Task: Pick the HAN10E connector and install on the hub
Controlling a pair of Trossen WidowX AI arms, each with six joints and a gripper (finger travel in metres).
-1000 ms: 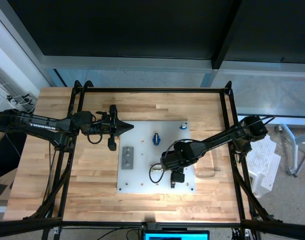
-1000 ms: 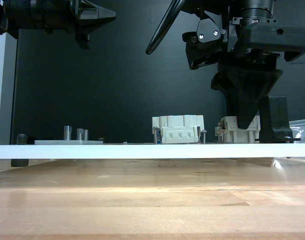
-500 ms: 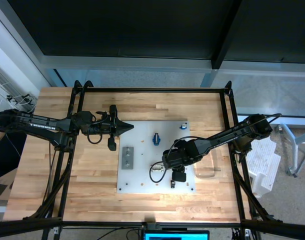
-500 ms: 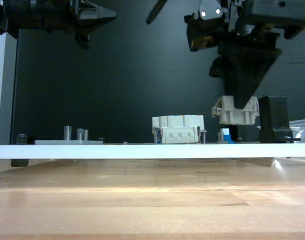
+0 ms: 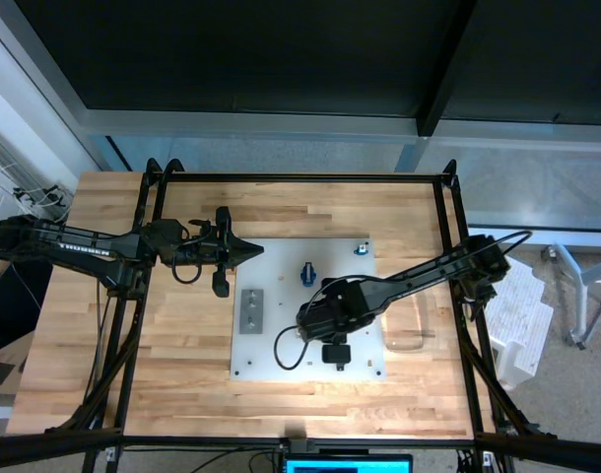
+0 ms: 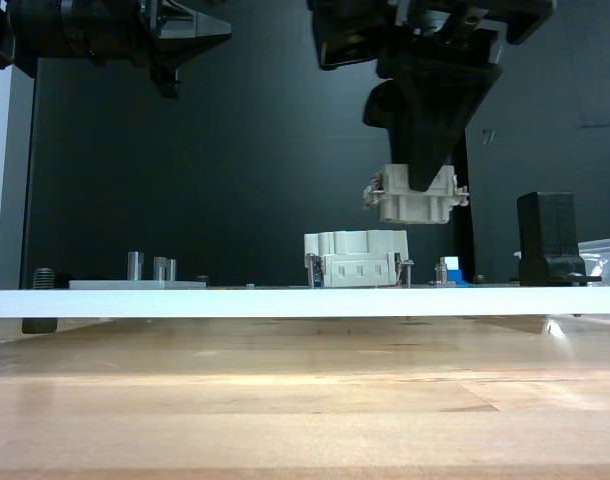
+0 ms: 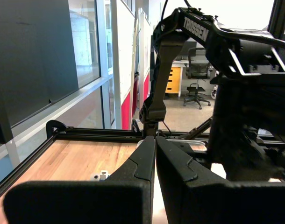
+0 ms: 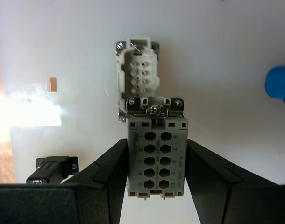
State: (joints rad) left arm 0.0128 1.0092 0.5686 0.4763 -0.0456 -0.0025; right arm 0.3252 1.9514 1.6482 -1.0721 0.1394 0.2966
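My right gripper (image 6: 417, 178) is shut on the HAN10E connector (image 6: 417, 197), a light grey-beige block held in the air. It hangs above the white plate (image 6: 185, 300), a little higher than the hub (image 6: 357, 258) and just right of it. The right wrist view shows the connector (image 8: 156, 147) with its two rows of dark contact holes clamped between both fingers, and the hub (image 8: 137, 77) lies on the plate just beyond it. From above, the right gripper (image 5: 320, 317) covers the hub. My left gripper (image 5: 256, 249) hovers shut beyond the plate's left edge, holding nothing.
A grey metal block with two holes (image 5: 251, 310) sits on the plate's left side. A blue part (image 5: 307, 273) lies behind the gripper, a black part (image 6: 545, 240) stands at the right. A clear bag (image 5: 409, 330) lies off the plate's right edge.
My right gripper has lifted the connector off the plate and carried it left, towards the hub. The left arm has not moved.
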